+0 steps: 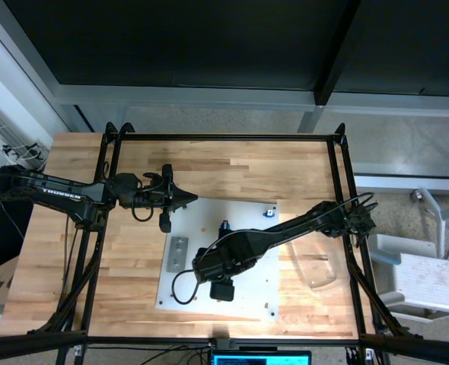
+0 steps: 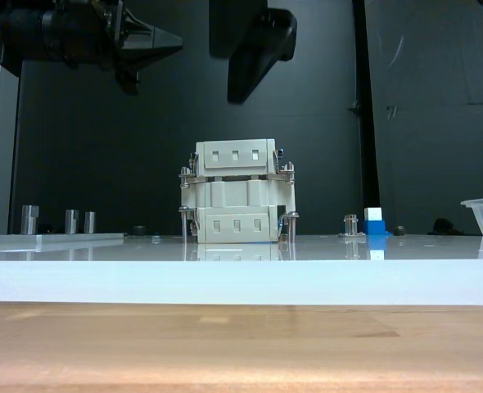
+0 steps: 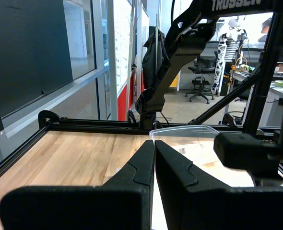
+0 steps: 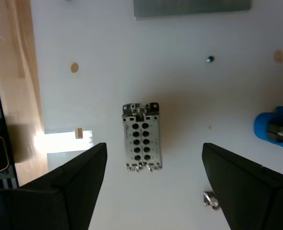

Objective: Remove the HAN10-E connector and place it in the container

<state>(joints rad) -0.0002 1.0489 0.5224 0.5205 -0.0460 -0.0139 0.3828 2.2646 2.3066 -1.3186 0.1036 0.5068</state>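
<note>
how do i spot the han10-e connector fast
On the white task board, look below the open right gripper; the shut left gripper hovers at the board's far edge. The HAN10-E connector is the small beige block with two rows of dark pin holes, unlike the plain grey block and blue connector.

Robotics lab, black metal frame (image 1: pixel 224 138) around a wooden table (image 1: pixel 133 251), office chairs (image 3: pixel 200 81) beyond (glass partitions (image 3: pixel 79 43) alongside)

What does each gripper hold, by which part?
Nothing. Open right gripper hovers above the beige-grey rectangular connector; shut left gripper hangs by the white board's far edge.
</note>
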